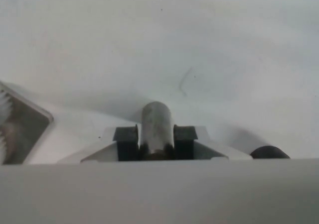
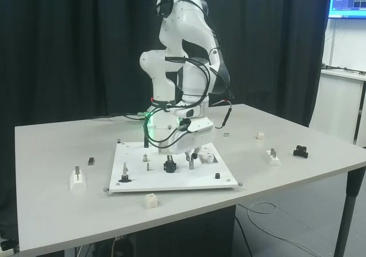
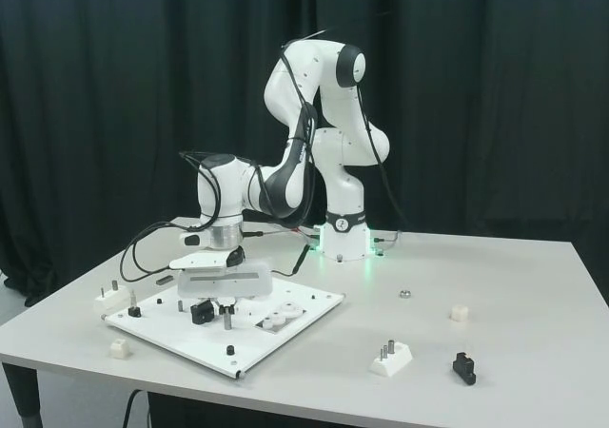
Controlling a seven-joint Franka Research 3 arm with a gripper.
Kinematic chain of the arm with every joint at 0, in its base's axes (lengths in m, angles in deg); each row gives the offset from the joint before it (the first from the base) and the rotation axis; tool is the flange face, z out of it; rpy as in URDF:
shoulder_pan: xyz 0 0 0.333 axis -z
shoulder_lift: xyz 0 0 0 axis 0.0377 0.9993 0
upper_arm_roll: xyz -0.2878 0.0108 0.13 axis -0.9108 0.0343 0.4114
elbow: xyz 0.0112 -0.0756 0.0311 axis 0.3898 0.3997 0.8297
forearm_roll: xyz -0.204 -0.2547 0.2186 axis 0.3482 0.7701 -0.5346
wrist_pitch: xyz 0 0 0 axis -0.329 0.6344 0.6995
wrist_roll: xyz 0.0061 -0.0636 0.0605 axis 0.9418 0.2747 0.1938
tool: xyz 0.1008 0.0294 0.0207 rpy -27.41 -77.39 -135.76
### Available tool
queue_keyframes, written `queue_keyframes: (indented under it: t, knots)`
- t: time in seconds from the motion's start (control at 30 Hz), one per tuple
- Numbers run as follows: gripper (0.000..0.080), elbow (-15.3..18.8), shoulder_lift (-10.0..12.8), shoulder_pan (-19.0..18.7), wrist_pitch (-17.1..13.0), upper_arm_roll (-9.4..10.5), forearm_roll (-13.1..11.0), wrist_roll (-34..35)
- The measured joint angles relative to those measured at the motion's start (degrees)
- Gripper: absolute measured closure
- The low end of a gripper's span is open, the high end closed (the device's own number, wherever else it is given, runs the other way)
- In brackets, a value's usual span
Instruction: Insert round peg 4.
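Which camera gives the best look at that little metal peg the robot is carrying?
The wrist view: the round peg fills the middle, clamped between the hand's two black fingers. In both room views it is only a thin grey stub under the hand, above the white board.

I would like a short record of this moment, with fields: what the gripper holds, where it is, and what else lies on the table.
gripper: the gripper is shut on the round peg
peg pose: about upright, held just above the white board
position: over the middle of the board, beside a black part
arm: white, green light at its base
off the board: small white blocks and a black piece on the grey table
insertion: not yet visible as done
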Motion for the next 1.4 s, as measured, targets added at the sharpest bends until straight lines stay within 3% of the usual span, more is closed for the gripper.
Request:
queue_keyframes:
  t: [1.0, 1.23, 1.27, 1.3, 1.33, 1.4]
  knots:
    - [0.0656, -0.9, 1.3, -0.1, -0.4, 0.16, -1.1, -1.0]
    - [0.0656, -1.5, 0.6, -0.3, 2.1, 0.16, -1.2, -1.0]
    - [0.0475, -1.6, 0.4, -0.3, 2.6, 0.16, -1.2, -1.0]
    - [0.0475, -1.7, 0.2, -0.3, 3.1, 0.16, -1.1, -1.0]
    - [0.0143, -1.8, 0.0, -0.3, 3.6, 0.15, -1.1, -1.0]
    - [0.0143, -2.0, -0.5, -0.3, 4.5, 0.12, -1.1, -1.0]
